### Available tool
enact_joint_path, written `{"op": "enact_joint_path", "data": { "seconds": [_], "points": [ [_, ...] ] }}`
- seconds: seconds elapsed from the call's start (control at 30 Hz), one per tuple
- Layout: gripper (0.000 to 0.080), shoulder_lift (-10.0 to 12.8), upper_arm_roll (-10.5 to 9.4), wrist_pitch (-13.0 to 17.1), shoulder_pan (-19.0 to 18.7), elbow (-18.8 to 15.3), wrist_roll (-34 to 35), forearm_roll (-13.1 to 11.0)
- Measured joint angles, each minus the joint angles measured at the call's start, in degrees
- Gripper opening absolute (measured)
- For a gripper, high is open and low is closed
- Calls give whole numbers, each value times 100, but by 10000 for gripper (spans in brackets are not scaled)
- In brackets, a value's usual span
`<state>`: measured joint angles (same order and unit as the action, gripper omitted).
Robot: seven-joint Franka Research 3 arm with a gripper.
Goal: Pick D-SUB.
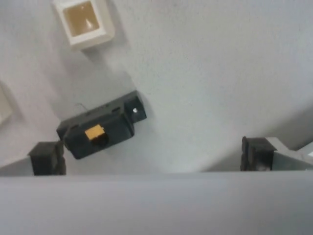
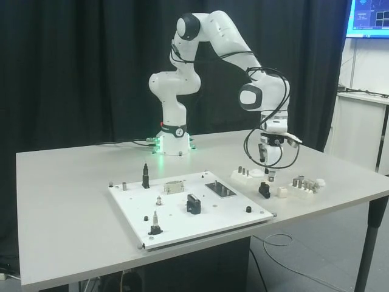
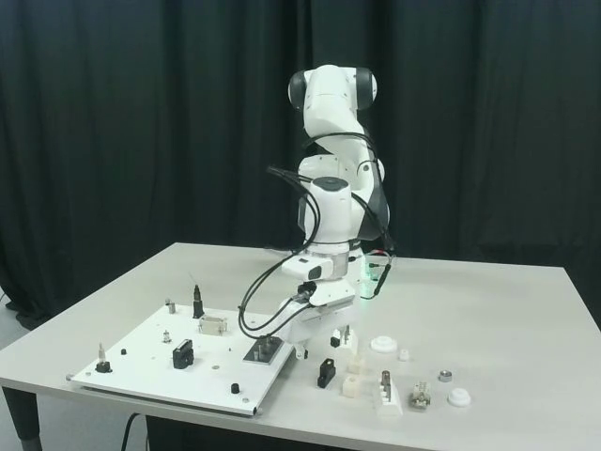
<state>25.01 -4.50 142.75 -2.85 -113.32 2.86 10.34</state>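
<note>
**D-SUB on the table, gripper open above it**

D-SUB connector (image 1: 100, 128), a small black block, sits on the grey table (image 2: 67, 182) just off the edge of the white assembly board (image 2: 188, 210), between the board and a small white cube-shaped block (image 2: 282, 191). In the wrist view its long axis runs slantwise to the line between the two fingertips, and a label patch shows on its upward face. A screw lug sticks out at one end.

Over it hangs the gripper (image 1: 151, 156), fingers spread wide and holding nothing; the connector lies nearer one black fingertip (image 1: 47, 157) than the other. The white arm rises from its base at the back of the table, arches forward with the elbow high, and drops the wrist nearly straight down. A black cable loops beside the wrist.

Close by stands a white holder (image 2: 246, 176) with small pegs.
</note>
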Motion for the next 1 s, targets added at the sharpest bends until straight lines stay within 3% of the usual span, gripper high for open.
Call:
{"op": "enact_joint_path", "data": {
  "seconds": [0.3,1.0],
  "points": [
    [800,-1,-8,117,0,-140,434,-185],
    [800,-16,-37,59,-31,-234,2040,-292]
  ]
}}
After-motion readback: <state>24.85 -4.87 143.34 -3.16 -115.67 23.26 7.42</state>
